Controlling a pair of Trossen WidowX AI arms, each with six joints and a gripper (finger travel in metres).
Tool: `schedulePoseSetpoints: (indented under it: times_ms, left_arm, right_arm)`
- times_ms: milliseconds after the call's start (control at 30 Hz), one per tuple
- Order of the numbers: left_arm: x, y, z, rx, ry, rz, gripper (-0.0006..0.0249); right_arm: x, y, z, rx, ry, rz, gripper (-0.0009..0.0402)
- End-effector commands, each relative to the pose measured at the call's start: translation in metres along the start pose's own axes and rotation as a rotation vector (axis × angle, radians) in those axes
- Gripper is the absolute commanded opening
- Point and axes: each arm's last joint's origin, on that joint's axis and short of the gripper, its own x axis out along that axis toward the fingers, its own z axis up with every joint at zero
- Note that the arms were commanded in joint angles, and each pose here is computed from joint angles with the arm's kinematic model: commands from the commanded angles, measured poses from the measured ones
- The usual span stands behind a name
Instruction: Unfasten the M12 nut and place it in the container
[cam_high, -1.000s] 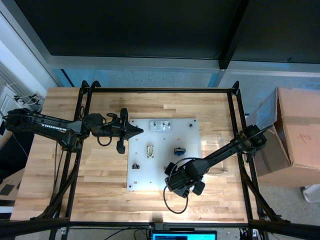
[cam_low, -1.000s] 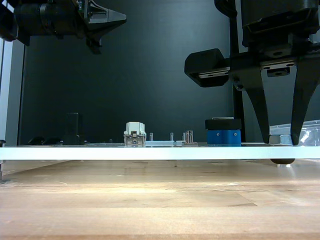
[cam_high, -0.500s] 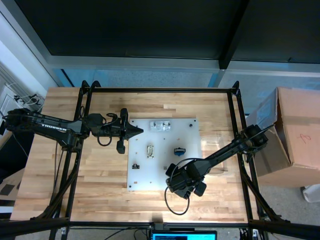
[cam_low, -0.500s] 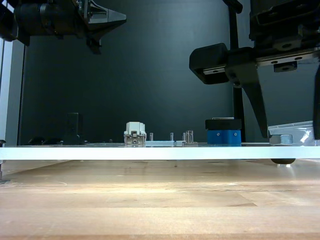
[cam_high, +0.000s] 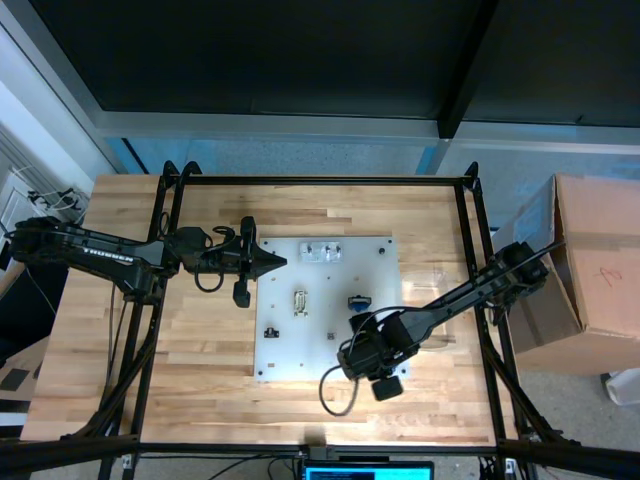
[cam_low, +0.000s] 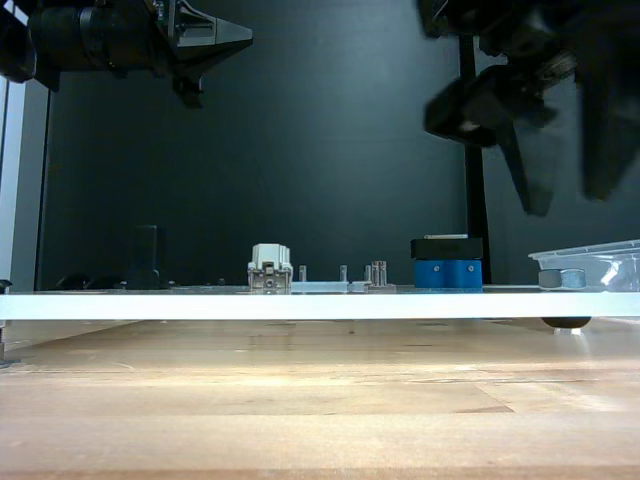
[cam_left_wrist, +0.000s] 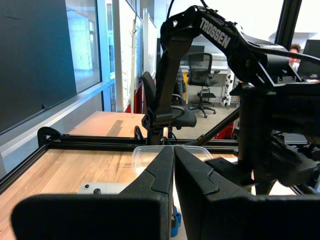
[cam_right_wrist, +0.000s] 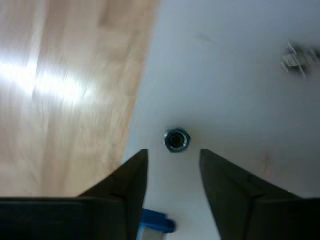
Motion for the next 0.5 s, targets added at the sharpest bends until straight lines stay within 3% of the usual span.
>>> schedulePoseSetpoints:
  times_ms: [33, 100, 300, 500]
  left_arm:
    - [0.0, 0.0, 0.0, 0.0, -0.001, 0.0, 0.0]
    - [0.0, 0.0, 0.0, 0.0, -0.001, 0.0, 0.0]
    - [0.0, 0.0, 0.0, 0.0, -0.001, 0.0, 0.0]
    - [0.0, 0.0, 0.0, 0.0, -0.001, 0.0, 0.0]
  right_arm:
    - [-0.001, 0.0, -0.001, 0.145, 0.017, 0.022, 0.0055]
    - [-0.001, 0.002, -0.002, 0.164, 0.036, 0.071, 0.0]
    - [0.004, 0.003, -0.005, 0.189, 0.049, 0.081, -0.0003]
    - [0.025, 0.003, -0.006, 0.188, 0.058, 0.078, -0.0001]
